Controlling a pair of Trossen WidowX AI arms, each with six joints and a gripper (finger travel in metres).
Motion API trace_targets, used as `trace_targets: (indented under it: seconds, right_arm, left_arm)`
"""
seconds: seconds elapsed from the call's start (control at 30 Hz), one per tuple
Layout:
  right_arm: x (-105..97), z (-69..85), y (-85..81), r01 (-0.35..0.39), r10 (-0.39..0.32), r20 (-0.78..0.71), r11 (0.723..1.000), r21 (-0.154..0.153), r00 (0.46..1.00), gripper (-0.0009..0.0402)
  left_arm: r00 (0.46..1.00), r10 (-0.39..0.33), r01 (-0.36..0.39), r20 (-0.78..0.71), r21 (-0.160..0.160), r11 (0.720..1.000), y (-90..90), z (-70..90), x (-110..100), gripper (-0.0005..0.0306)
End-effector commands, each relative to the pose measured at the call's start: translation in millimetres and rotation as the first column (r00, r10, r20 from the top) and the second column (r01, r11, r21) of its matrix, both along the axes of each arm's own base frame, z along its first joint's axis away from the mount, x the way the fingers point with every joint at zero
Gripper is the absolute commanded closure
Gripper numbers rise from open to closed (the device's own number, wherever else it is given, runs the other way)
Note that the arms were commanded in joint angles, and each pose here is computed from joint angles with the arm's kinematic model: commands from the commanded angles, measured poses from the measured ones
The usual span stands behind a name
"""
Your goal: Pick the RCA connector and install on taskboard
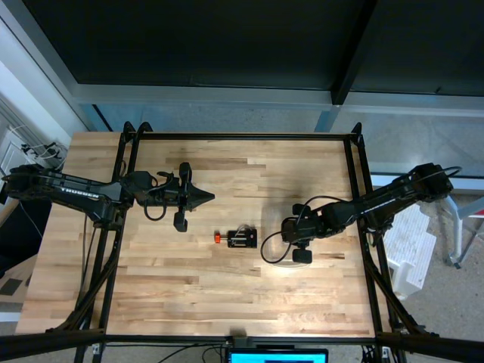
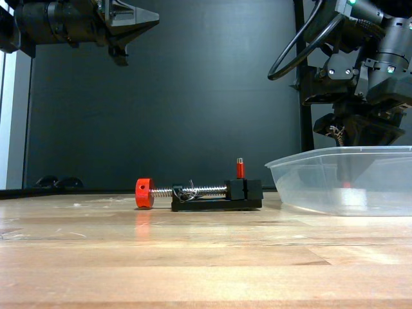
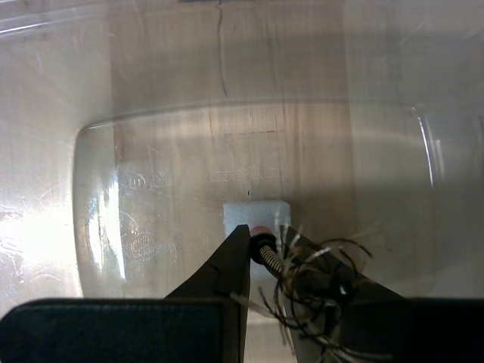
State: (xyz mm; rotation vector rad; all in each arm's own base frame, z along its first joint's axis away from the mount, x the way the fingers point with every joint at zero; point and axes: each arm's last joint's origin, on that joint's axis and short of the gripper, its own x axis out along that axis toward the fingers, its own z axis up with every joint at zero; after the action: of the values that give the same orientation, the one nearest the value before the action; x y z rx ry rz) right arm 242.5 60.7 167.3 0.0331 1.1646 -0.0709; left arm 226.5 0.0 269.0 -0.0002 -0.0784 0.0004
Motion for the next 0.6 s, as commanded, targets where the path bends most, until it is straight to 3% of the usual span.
trace_targets:
  seconds: [0.03,0.27,0.6]
  right_arm:
    - [-1,4.5,-0.3,0.001,-0.001,0.018,1.000,0.005,1.000,0.0392]
    - [-7,19.6,-1.9,0.001,-0.002,0.040,1.000,0.012,0.999,0.0392]
    - [-7,63.7,-2.2,0.001,-0.002,0.061,1.000,0.016,0.998,0.0392]
  left_arm:
    - [1.000,0.000,0.000,0.000,0.000,1.000,0.0,0.0,0,0.0300]
    - [1.000,0.000,0.000,0.000,0.000,1.000,0.0,0.0,0,0.0300]
    - [1.000,0.000,0.000,0.000,0.000,1.000,0.1,0.0,0,0.0300]
